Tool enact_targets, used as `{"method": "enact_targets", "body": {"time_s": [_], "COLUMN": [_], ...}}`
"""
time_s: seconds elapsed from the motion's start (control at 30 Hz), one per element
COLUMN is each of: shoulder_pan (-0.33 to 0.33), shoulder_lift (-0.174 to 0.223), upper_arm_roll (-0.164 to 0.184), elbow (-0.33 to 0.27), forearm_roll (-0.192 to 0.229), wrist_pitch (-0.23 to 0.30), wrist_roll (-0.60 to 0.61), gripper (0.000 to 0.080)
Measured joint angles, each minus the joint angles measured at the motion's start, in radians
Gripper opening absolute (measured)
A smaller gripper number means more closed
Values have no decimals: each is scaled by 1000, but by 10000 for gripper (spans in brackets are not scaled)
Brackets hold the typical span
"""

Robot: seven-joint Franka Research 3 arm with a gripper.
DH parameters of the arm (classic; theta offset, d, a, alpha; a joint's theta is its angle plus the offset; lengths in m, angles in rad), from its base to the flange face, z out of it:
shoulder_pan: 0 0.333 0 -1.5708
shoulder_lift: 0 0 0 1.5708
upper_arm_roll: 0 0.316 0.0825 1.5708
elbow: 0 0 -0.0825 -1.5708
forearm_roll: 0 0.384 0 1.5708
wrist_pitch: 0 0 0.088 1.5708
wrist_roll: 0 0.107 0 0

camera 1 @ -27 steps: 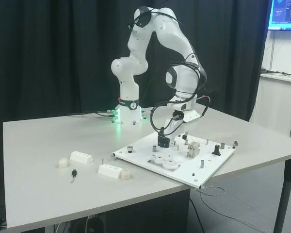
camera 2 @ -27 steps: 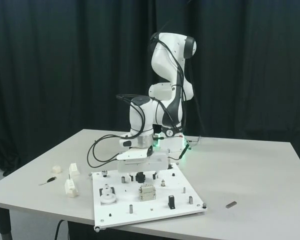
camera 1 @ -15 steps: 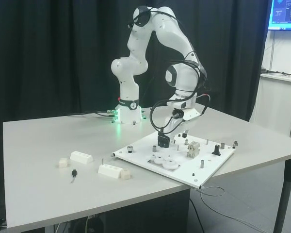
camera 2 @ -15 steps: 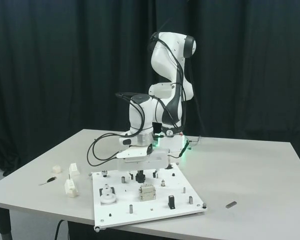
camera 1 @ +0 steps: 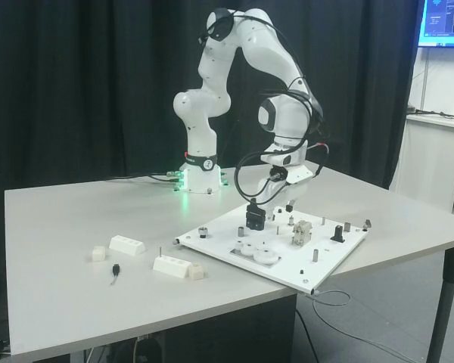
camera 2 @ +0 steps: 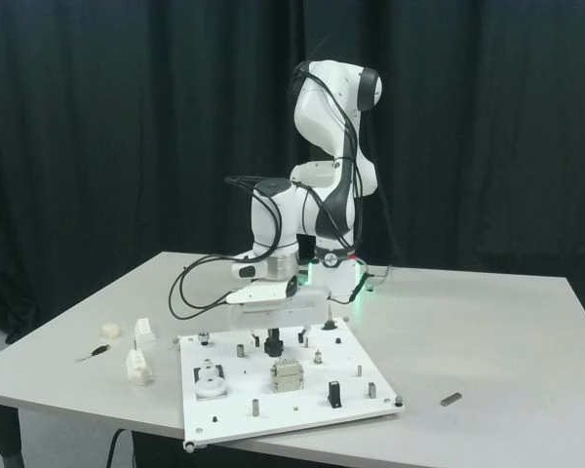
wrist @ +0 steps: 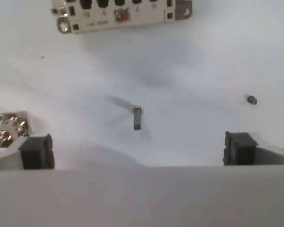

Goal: Pick round peg 1.

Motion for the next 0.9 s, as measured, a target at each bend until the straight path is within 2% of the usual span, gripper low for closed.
{"method": "enact_targets", "body": {"time_s": [0.9], "shoulder_pan": [0], "shoulder_lift": [-10], "upper_arm_roll": [-9], "elbow": [11], "forearm_roll": [0], "wrist_pitch": [-15], "wrist_roll": [-5], "gripper": [800]}}
